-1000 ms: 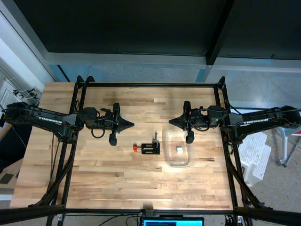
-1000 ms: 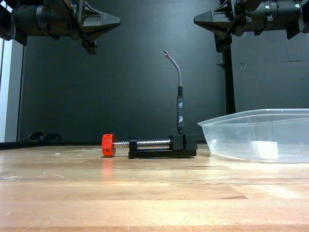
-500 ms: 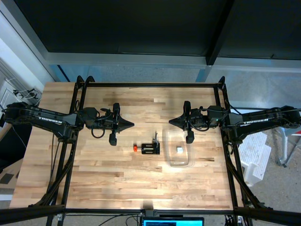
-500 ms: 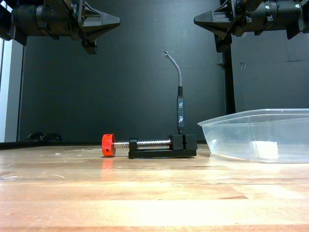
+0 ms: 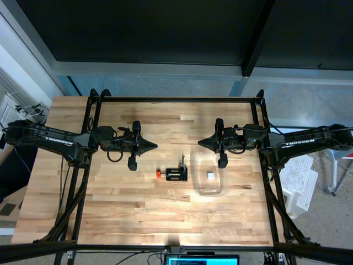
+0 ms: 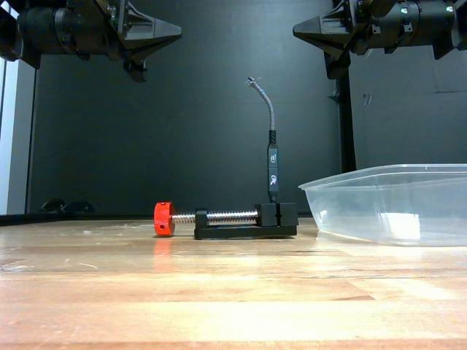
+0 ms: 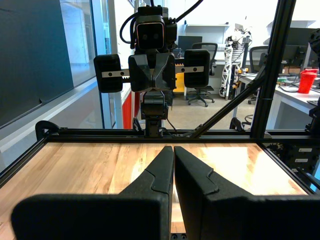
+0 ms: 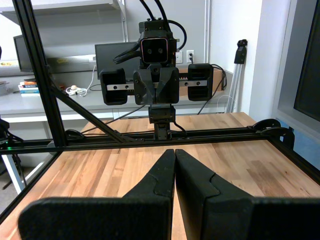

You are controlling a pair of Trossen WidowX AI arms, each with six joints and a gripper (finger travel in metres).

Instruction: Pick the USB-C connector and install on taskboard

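Note:
The taskboard [image 5: 176, 174], a small black block with a red-orange knob [image 5: 159, 173], lies mid-table and shows in the low view [image 6: 244, 221]. The USB-C connector [image 6: 272, 166], a dark grey plug with a short braided cable stub, stands upright in the block's right end. My left gripper [image 5: 155, 146] hangs high, left of and well above the block, shut and empty [image 7: 173, 150]. Opposite it, my right gripper [image 5: 199, 143] also hangs high, over the tray's far end, shut with nothing in it [image 8: 175, 151].
A clear plastic tray [image 5: 211, 194] stands just right of the block, with a small white square piece [image 5: 210, 175] inside. A black frame [image 5: 176, 100] runs along the table's far and side edges.

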